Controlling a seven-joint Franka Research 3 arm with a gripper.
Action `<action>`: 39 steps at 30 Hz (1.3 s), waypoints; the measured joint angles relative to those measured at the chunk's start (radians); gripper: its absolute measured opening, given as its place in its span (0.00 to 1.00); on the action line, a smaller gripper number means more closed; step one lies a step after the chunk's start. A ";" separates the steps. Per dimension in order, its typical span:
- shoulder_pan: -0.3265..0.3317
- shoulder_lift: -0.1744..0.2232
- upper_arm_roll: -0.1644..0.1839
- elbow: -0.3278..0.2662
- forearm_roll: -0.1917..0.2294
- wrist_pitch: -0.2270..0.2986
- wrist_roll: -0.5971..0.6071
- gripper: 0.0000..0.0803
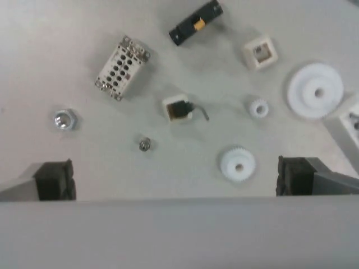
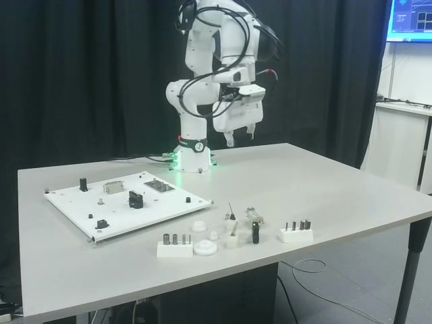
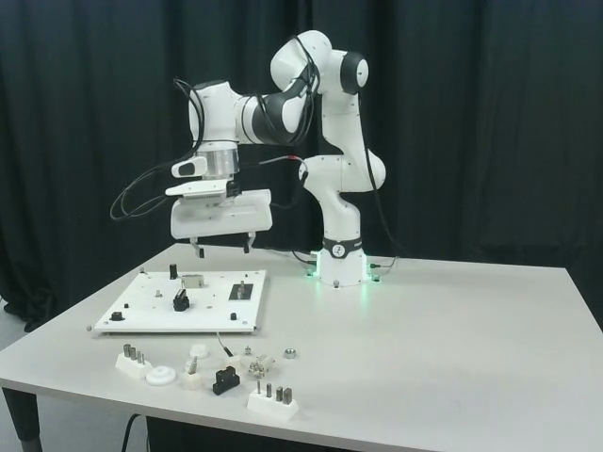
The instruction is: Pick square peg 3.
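Two white peg holders stand near the table's front edge, each with short upright pegs: one (image 2: 174, 246) (image 3: 134, 363) beside the large white gear (image 2: 205, 249), the other (image 2: 297, 233) (image 3: 273, 403) apart from it. Which pegs are square I cannot tell. In the wrist view only a corner of the holder (image 1: 350, 120) by the large gear (image 1: 315, 91) shows at the picture's edge. My gripper (image 1: 174, 178) (image 2: 241, 138) (image 3: 222, 249) hangs open and holds nothing, high above the table and well clear of all parts.
A white assembly board (image 2: 128, 199) (image 3: 188, 301) lies on the grey table. Loose parts lie between the holders: a multi-pin connector (image 1: 122, 68), a black part (image 1: 195, 22), a white square block (image 1: 260, 52), two smaller gears (image 1: 238, 163), a nut (image 1: 64, 119).
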 joint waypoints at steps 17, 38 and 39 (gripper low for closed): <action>0.018 0.118 0.029 0.128 0.019 -0.023 -0.070 1.00; 0.041 0.276 0.039 0.312 0.017 -0.085 -0.297 1.00; 0.043 0.283 0.039 0.318 0.016 -0.085 -0.309 1.00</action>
